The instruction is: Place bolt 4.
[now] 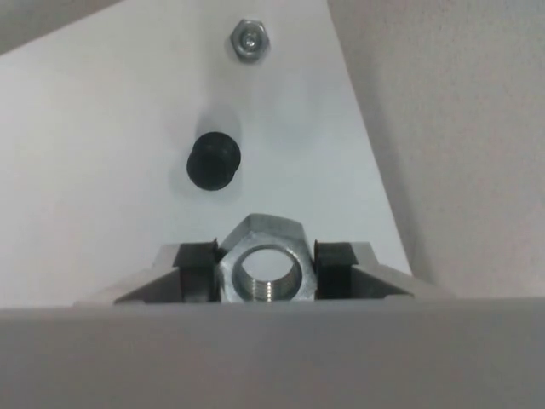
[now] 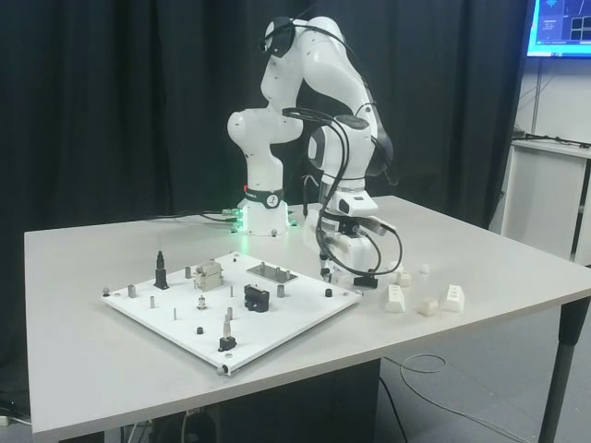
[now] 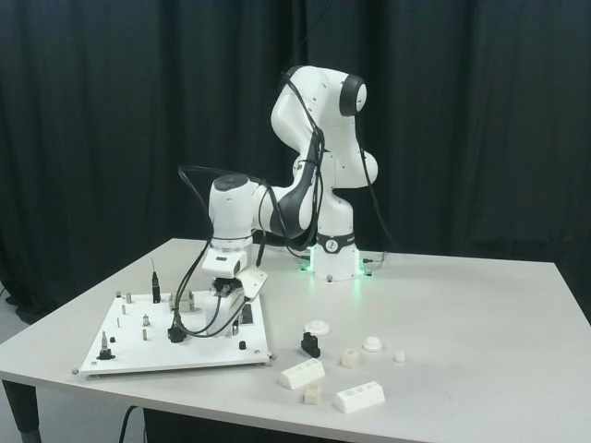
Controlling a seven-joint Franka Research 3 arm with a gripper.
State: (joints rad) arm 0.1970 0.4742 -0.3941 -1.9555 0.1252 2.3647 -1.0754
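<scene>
A grey hex nut (image 1: 267, 267) is grasped between the black pads (image 1: 335, 258) of the hand (image 1: 266, 271), held above the white board (image 1: 111, 170) near a black round stud (image 1: 213, 160) and a small corner bolt (image 1: 249, 39).

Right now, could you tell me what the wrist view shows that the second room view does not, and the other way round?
Only the wrist view shows the tool shut on a grey threaded hex nut, with a black round knob and a small hex bolt head on the white board ahead of it. Only the second room view shows the whole white arm, the grey table and the loose white blocks beside the board. Both show the white board under the tool.
</scene>
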